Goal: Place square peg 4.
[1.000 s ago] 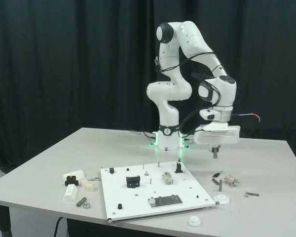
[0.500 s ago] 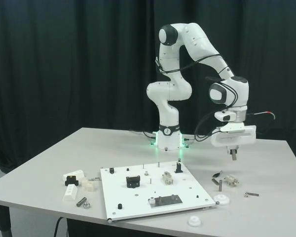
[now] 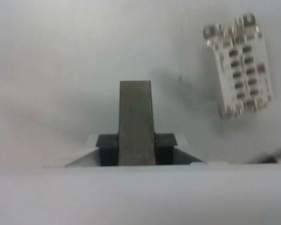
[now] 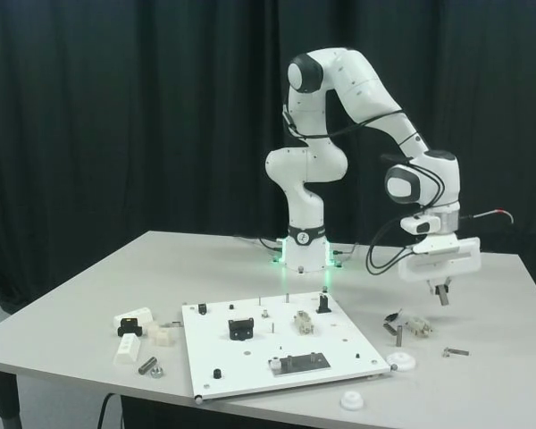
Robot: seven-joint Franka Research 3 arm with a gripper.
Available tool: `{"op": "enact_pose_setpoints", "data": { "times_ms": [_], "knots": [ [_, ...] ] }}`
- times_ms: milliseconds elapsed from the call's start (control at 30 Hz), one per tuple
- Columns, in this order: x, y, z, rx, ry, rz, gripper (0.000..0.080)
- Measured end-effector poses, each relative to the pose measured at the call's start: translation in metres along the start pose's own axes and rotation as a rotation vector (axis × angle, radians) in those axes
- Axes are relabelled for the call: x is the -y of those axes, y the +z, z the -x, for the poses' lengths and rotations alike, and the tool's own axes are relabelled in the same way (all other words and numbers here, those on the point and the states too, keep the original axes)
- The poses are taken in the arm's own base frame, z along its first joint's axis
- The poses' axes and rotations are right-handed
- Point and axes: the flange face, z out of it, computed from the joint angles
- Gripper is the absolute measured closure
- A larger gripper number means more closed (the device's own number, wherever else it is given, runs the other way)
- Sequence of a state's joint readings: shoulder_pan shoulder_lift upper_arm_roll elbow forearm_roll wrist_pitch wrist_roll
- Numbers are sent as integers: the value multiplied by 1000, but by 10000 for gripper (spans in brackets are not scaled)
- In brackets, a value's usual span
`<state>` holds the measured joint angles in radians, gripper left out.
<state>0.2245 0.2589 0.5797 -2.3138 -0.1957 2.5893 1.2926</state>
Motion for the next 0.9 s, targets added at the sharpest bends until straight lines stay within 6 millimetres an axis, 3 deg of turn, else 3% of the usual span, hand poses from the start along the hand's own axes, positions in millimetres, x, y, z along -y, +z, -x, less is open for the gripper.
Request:
{"op": "enact_pose_setpoints", "data": {
  "times_ms": [367, 833, 867, 900],
  "knots": [
    [18, 26, -22, 33, 2, -6, 649],
    [38, 42, -22, 15, -14, -2, 649],
    [39, 42, -21, 11, -16, -1, 433],
    [40, 43, -21, 7, -17, 0, 433]
  ]
}}
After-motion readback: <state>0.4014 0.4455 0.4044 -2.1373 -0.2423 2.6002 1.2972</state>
